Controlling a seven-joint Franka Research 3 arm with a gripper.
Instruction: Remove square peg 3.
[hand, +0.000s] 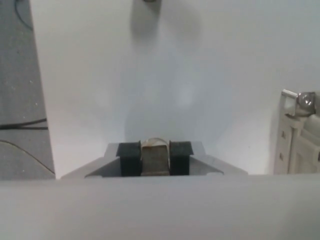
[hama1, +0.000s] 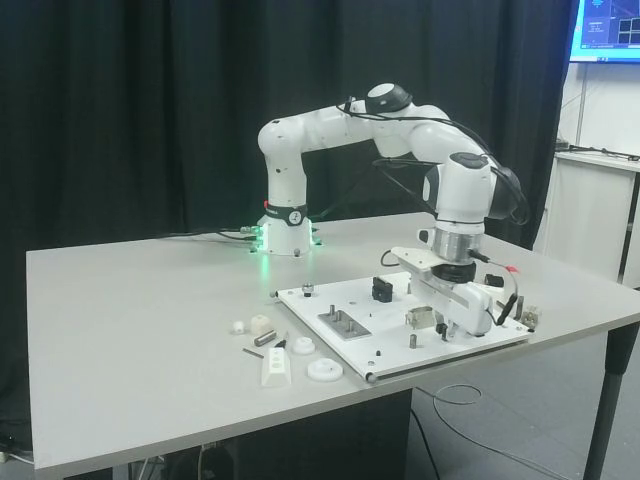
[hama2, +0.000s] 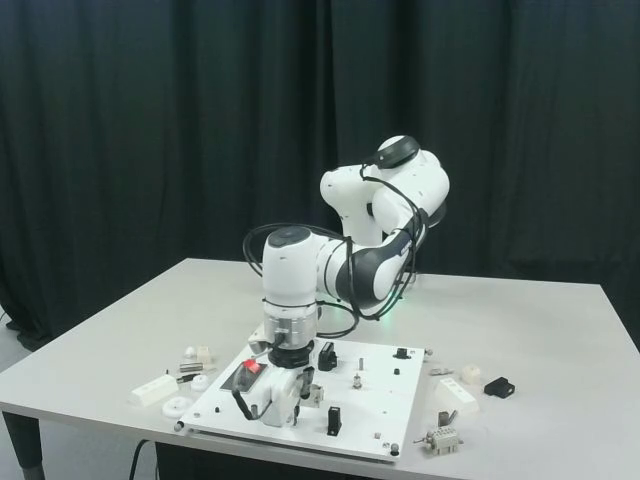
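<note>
Gripper (hand: 155, 159) is closed on a small metal block, which I read as square peg 3 (hand: 155, 161); in the wrist view the two black pads (hand: 129, 159) sit flush against its opposite sides, with the rounded upper edge of the peg showing between them. The flat-to-flat hold suits a square section, since it stops the peg twisting while it is drawn.

Below the peg the wrist camera sees only bare white board (hand: 165, 75), so I judge the peg is already clear of its socket, though I cannot confirm the gap. From the first room view the hand (hama1: 455, 300) hangs low over the front right part of the board (hama1: 345, 350), wrist roughly vertical, presumably to keep the pull straight along the hole axis.

Loose white parts (hama1: 275, 365) lie on the grey table (hama1: 130, 320) beside the board, well apart from the hand.

Next: lift higher, then carry off the board.
</note>
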